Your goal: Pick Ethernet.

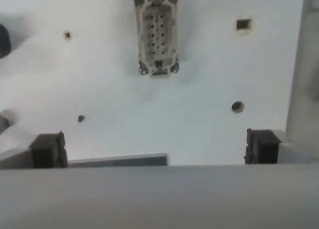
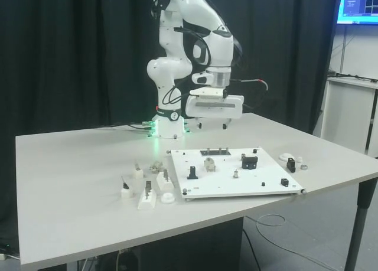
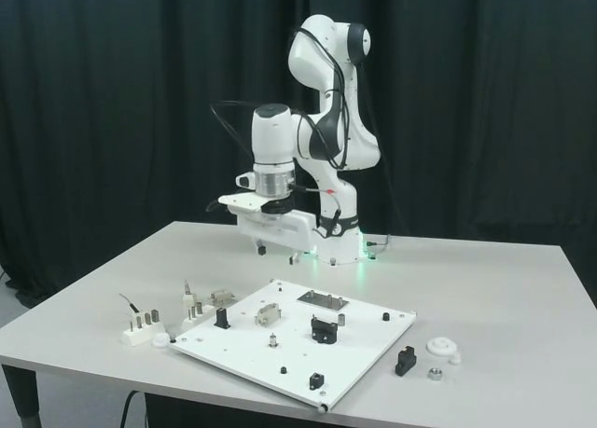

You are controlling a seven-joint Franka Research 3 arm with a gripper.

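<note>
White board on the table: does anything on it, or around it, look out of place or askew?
The white board lies turned at an angle to the table edges, one corner at the front edge. Small parts stand loose beside it. Nothing looks spilled or damaged. The gripper hangs above, open.

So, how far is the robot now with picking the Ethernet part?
Nothing looks done yet. The gripper hangs open and empty, high above the white board. The wrist view shows only a multi-pin connector below it. Locating the Ethernet part, descending and grasping all remain.
</note>
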